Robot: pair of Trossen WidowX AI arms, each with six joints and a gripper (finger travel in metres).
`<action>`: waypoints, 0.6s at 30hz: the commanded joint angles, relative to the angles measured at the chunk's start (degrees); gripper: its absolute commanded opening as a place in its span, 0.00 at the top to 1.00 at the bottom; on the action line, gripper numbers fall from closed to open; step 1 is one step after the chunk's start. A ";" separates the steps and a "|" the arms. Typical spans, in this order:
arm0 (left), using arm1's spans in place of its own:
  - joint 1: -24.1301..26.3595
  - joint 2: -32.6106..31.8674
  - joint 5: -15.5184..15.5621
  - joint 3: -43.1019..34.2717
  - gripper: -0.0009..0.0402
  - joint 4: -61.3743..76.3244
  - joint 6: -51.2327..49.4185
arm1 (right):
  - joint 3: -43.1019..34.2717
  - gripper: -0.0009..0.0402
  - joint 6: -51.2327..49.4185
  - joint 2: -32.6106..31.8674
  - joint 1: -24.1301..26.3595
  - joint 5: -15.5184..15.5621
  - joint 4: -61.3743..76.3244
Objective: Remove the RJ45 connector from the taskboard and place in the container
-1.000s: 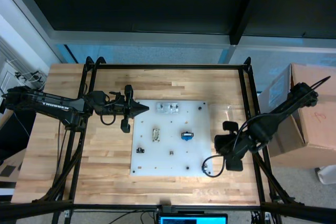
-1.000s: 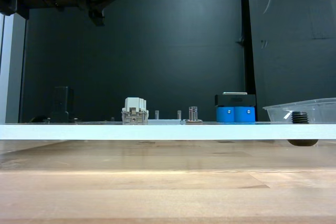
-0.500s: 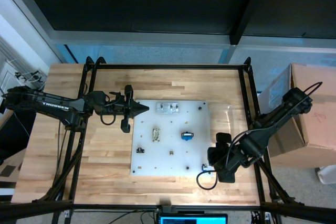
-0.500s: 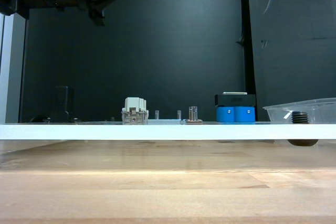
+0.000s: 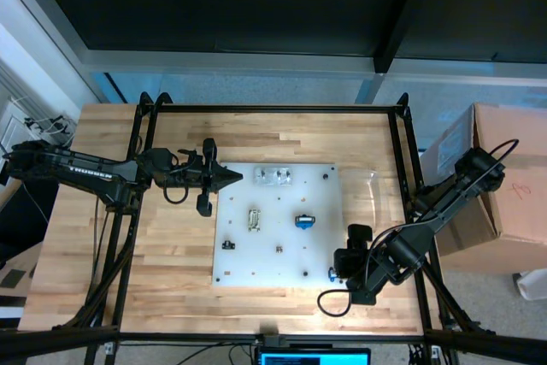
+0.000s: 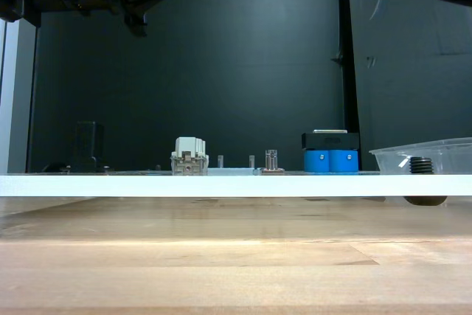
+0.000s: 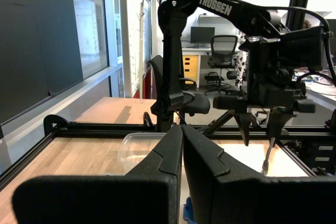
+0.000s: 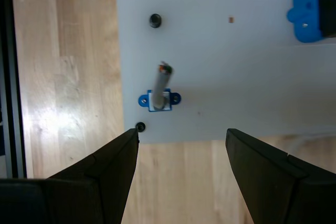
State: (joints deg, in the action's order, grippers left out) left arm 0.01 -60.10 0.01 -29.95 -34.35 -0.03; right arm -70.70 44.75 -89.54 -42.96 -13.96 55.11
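Note:
I cannot tell for certain which part on the white taskboard (image 5: 265, 267) is the RJ45 connector. Two clear plastic pieces (image 5: 275, 177) sit in seats at its far edge. My right gripper (image 5: 342, 271) hangs open above the board's near right corner, holding nothing. In the right wrist view its gripper (image 8: 181, 135) is just off a small blue mount (image 8: 159, 100) with a grey stub standing in it. My left gripper (image 5: 231, 176) hovers high at the board's far left edge, shut and empty. The clear container (image 5: 369, 187) lies right of the board.
A beige connector (image 5: 254, 220), a blue block (image 5: 304, 220) and small black parts (image 5: 228, 244) stand on the board. In the low view a black ribbed piece (image 6: 421, 165) lies in the container (image 6: 442, 154). A black frame (image 5: 400, 151) rings the table; a cardboard box (image 5: 500, 185) stands far right.
My right arm has swung from beside the board's right edge toward the near edge, ending over the board's near right corner. The left arm has not moved.

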 commanded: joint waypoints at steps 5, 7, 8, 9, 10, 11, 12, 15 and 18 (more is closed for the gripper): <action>-0.02 0.00 -0.02 0.00 0.98 0.00 0.02 | 3.41 0.41 -0.07 0.00 -0.33 -1.75 -4.96; -0.02 0.00 -0.02 0.00 0.98 0.00 0.02 | 4.48 0.41 -0.04 0.00 -0.33 -1.73 -6.62; 0.00 0.00 -0.02 0.00 0.98 0.00 0.02 | 5.14 0.41 0.00 0.00 -0.33 -1.73 -7.65; 0.00 0.00 -0.02 0.00 0.98 0.00 0.02 | 5.81 0.41 0.02 0.00 -0.35 -1.73 -8.83; 0.00 0.00 -0.02 0.00 0.98 0.00 0.02 | 6.40 0.41 0.11 0.00 -0.35 -1.73 -9.68; 0.00 0.00 -0.02 0.00 0.98 0.00 0.02 | 6.88 0.41 0.31 -0.07 -0.37 -1.95 -10.23; -0.02 0.00 -0.02 0.00 0.98 0.00 0.02 | 7.13 0.41 0.28 -0.44 -0.39 -2.38 -10.51; 0.00 0.00 -0.02 0.00 0.98 0.00 0.02 | 7.45 0.41 -0.09 -1.51 -0.44 -3.06 -11.32; 0.00 -0.02 -0.02 0.00 0.98 0.02 0.02 | 8.17 0.41 -0.31 -2.23 -0.46 -3.02 -13.64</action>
State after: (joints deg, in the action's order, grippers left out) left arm 0.01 -60.10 -0.01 -29.95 -34.33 -0.01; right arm -62.94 44.73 -91.53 -43.40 -16.97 42.57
